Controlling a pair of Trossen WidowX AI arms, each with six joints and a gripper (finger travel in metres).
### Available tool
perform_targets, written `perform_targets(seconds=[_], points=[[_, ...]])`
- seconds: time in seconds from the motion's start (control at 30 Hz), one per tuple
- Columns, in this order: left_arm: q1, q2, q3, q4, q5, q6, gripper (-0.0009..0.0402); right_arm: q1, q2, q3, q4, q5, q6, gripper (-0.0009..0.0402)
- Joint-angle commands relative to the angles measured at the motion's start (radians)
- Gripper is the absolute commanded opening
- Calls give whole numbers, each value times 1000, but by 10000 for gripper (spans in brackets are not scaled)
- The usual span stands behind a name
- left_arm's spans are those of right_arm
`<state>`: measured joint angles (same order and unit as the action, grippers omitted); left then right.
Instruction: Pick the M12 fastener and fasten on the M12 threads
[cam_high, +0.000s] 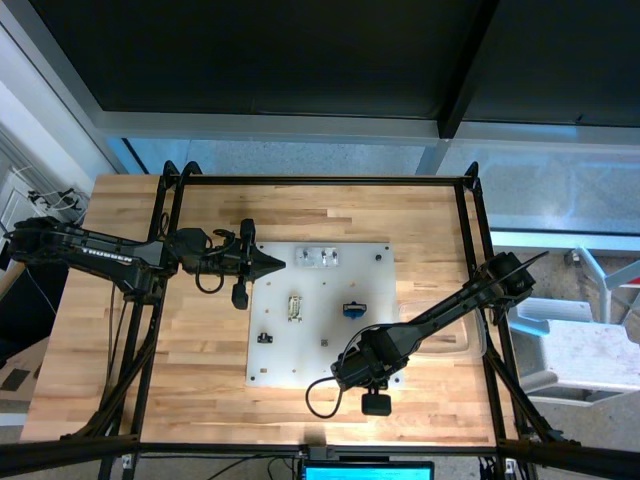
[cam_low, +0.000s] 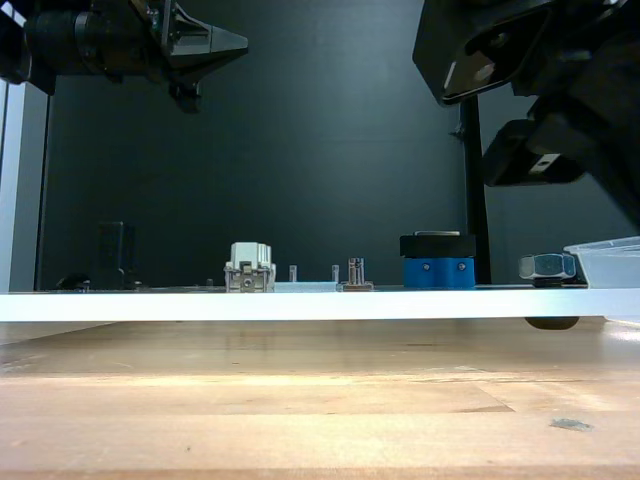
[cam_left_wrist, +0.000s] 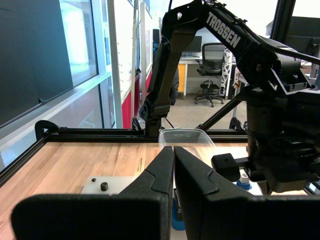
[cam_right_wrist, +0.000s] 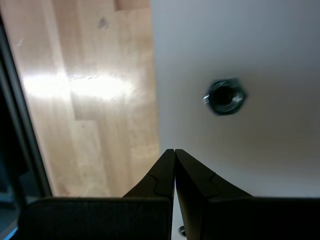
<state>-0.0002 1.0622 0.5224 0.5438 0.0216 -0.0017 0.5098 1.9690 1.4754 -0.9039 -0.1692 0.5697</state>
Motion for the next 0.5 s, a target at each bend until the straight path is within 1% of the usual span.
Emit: perform_targets(seconds=[0.03, 0.1, 0.17, 0.2, 0.23, 0.3, 0.5], points=[[0, 0, 0, 0, 0, 0, 0, 1, -11, 9, -14, 63, 9, 0], [0, 0, 0, 0, 0, 0, 0, 0, -17, 22, -47, 133, 10, 0], [0, 0, 0, 0, 0, 0, 0, -1, -26, 32, -84, 222, 19, 0], [0, 0, 0, 0, 0, 0, 0, -3, -28, 34, -93, 261, 26, 0], [0, 0, 0, 0, 0, 0, 0, -5, -28, 34, -93, 288, 26, 0], [0, 0, 0, 0, 0, 0, 0, -10, -28, 32, -90, 307, 26, 0], [0, 0, 0, 0, 0, 0, 0, -14, 3, 27, -57, 307, 25, 0]])
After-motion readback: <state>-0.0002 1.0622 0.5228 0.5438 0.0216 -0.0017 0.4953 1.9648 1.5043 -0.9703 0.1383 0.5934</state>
